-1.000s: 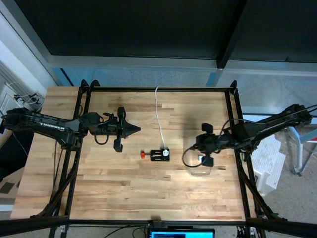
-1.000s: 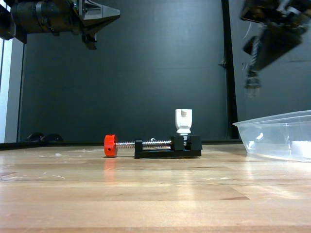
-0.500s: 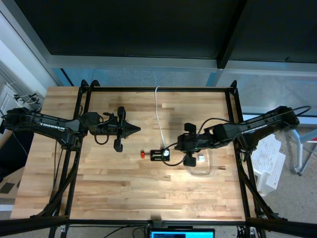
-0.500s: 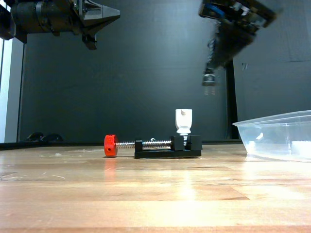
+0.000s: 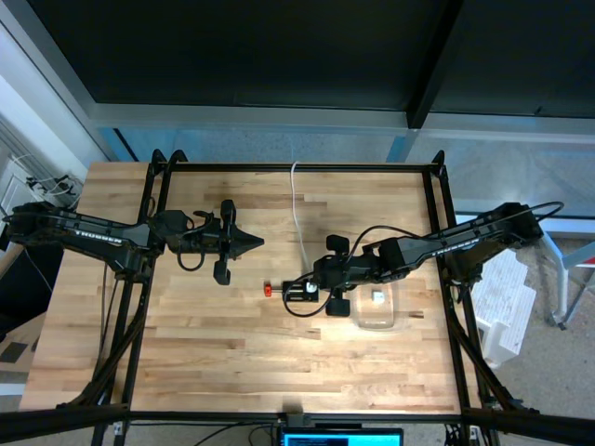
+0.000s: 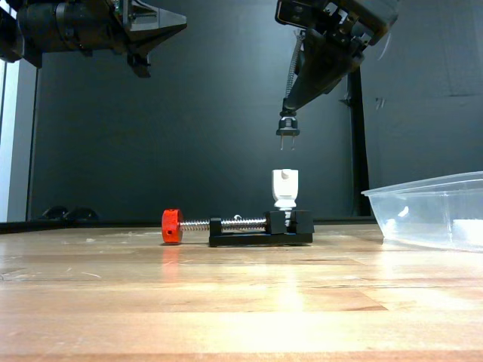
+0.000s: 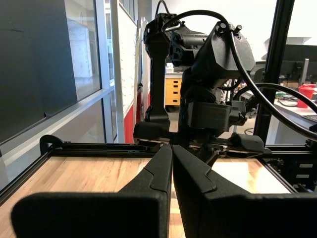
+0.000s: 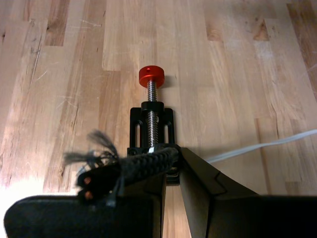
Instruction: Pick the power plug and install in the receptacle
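One second moved the right gripper (image 6: pixel 290 113), clenching the tiny black power plug (image 6: pixel 287 130), from clear plastic tray (image 6: pixel 423 184) to above the white receptacle block (image 6: pixel 284 186); lowering remains; left gripper (image 5: pixel 257 243), clamped empty, hovers over the table's (image 5: pixel 186 353) left half.

right hand (image 6: pixel 290 107) above receptacle (image 6: pixel 284 187), air gap under power plug (image 6: pixel 287 129), left hand (image 5: pixel 255 243) well aside
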Controlling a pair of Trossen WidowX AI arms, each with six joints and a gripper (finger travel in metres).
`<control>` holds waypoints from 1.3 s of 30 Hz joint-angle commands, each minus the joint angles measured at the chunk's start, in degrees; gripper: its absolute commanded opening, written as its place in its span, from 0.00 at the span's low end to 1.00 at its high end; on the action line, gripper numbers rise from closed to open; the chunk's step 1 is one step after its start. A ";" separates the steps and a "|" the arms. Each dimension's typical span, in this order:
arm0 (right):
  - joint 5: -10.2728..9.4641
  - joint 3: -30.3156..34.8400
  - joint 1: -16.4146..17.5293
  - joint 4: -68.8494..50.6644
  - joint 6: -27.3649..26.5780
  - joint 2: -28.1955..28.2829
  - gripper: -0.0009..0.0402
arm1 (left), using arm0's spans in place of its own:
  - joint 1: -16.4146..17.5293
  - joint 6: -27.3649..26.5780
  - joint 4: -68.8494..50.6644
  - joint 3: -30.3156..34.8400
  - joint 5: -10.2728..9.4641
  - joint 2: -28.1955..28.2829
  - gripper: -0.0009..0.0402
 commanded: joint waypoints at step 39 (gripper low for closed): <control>-1.46 -2.58 -0.74 3.67 -1.62 2.80 0.02 | 0.02 0.02 0.02 0.02 0.00 0.04 0.02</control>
